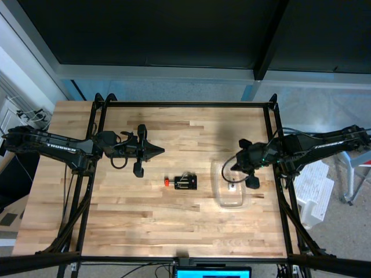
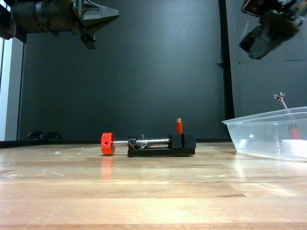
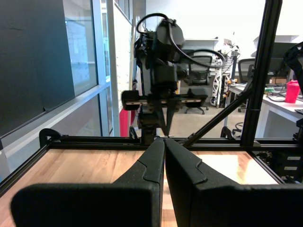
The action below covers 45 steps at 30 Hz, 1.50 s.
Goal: Pick the RCA connector and install on taskboard
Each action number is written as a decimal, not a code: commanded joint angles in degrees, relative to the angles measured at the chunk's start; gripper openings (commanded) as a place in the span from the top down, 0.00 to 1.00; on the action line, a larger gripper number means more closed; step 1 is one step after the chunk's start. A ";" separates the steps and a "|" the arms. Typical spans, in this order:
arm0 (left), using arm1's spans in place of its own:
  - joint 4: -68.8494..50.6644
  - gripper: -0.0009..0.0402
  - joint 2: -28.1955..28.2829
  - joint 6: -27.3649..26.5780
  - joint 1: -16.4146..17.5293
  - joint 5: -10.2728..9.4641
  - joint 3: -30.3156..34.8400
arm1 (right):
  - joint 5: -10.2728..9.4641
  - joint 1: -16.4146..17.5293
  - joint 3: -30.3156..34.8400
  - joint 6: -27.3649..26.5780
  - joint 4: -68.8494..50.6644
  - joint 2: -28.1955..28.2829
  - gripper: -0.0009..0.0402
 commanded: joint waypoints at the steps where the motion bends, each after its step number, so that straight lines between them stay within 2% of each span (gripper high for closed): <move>1: 0.00 0.98 0.02 0.00 0.00 0.02 0.02 | 0.90 1.14 0.70 1.44 -5.60 0.02 0.97; 12: 0.00 0.98 0.02 0.00 0.02 0.02 0.02 | 0.83 5.07 0.83 4.85 -13.64 0.92 0.88; 15: 0.00 0.98 0.02 0.00 0.00 0.02 0.02 | 0.24 5.22 0.79 5.05 -13.62 1.14 0.86; 24: 0.00 0.98 0.02 0.00 0.02 0.02 0.02 | 0.42 5.62 0.74 5.01 -13.49 2.38 0.86; 31: 0.00 0.98 0.02 0.00 0.00 0.02 0.02 | 0.46 5.73 0.74 8.02 -13.49 6.03 0.84; 34: 0.00 0.98 0.02 0.00 0.00 0.02 0.02 | 0.46 5.75 0.72 8.46 -13.57 7.52 0.78; 41: 0.00 0.98 0.02 0.00 0.02 0.02 0.02 | 0.52 6.23 0.52 9.33 -12.90 9.94 0.54; 45: 0.00 0.98 0.02 0.00 0.02 0.02 0.02 | 1.03 7.06 -0.59 9.35 -9.81 10.75 0.48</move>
